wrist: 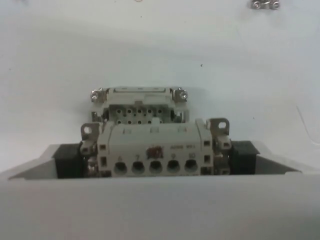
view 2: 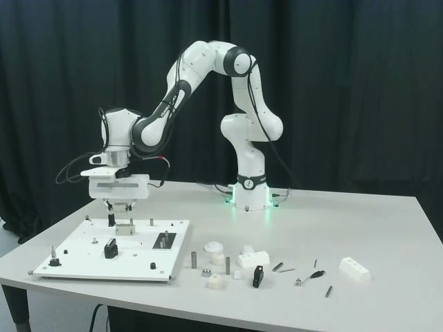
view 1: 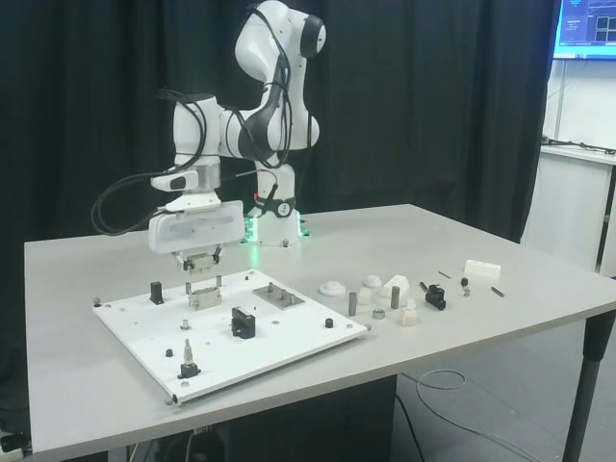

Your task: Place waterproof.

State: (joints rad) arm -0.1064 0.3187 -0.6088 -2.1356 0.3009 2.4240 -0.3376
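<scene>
The gripper [wrist: 156,152] grasps the waterproof plug [wrist: 155,147] between its 2 black fingers [wrist: 68,159], hanging just above the mating socket [wrist: 138,104] on the white board [view 1: 289,337]. To the right, small loose parts [view 1: 399,289] lie on the grey table [view 1: 520,279].

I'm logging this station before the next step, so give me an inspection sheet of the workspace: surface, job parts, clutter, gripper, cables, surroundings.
Surface: grey table carrying a white board at one end.
Job's things: waterproof connector held above its mating socket on the board, apart from it.
Clutter: small loose parts and a white block on the table beside the board; black fixtures on the board.
Gripper: gripper shut on the connector, black fingers at both ends.
Cables: black cables looping off the wrist; thin cable hanging under the table edge.
Surroundings: black curtain; monitor in a corner.
</scene>
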